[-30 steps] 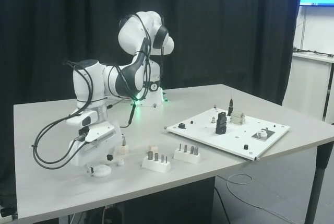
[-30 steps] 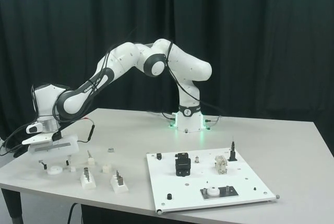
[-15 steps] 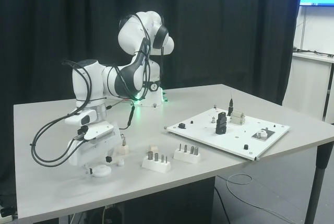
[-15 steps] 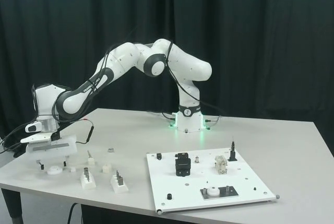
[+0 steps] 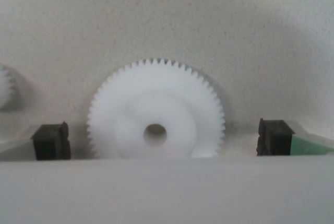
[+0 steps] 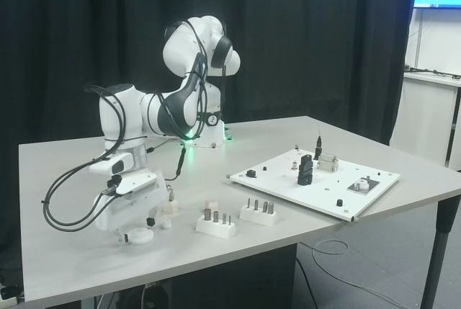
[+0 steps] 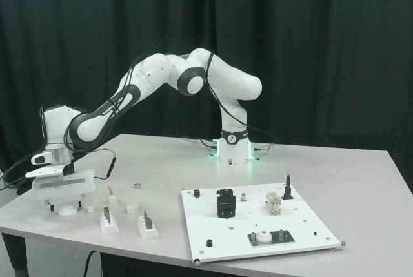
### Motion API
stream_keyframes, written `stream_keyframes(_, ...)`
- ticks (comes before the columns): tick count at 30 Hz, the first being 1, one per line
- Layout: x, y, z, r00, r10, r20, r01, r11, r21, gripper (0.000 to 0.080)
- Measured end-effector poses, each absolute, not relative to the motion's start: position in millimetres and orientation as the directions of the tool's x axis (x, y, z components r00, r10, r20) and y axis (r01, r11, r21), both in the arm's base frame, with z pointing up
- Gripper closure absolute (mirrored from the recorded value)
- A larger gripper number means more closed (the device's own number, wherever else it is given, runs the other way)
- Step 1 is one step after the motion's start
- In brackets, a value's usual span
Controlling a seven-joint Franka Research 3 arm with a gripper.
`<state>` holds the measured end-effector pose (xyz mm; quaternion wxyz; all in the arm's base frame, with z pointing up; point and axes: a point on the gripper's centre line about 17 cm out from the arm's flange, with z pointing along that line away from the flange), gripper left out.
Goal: Pick large gear.
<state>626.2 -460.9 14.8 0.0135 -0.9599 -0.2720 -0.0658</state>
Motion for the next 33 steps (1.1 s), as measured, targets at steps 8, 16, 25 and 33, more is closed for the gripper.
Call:
stream_keyframes(8, 626, -462, 9, 0.841, 0.524, 0.133, 0.527, -0.85, 0.016, 0.0003)
stream_keyframes(16, 627, -461, 4, 0.842, 0.523, 0.135, 0.526, -0.85, 0.016, 0.0003)
stream_keyframes(25, 628, -460, 4, 0.843, 0.52, 0.139, 0.523, -0.852, 0.016, 0.0003)
stream_keyframes(33, 629, -460, 4, 0.844, 0.516, 0.145, 0.52, -0.854, 0.014, 0.0114)
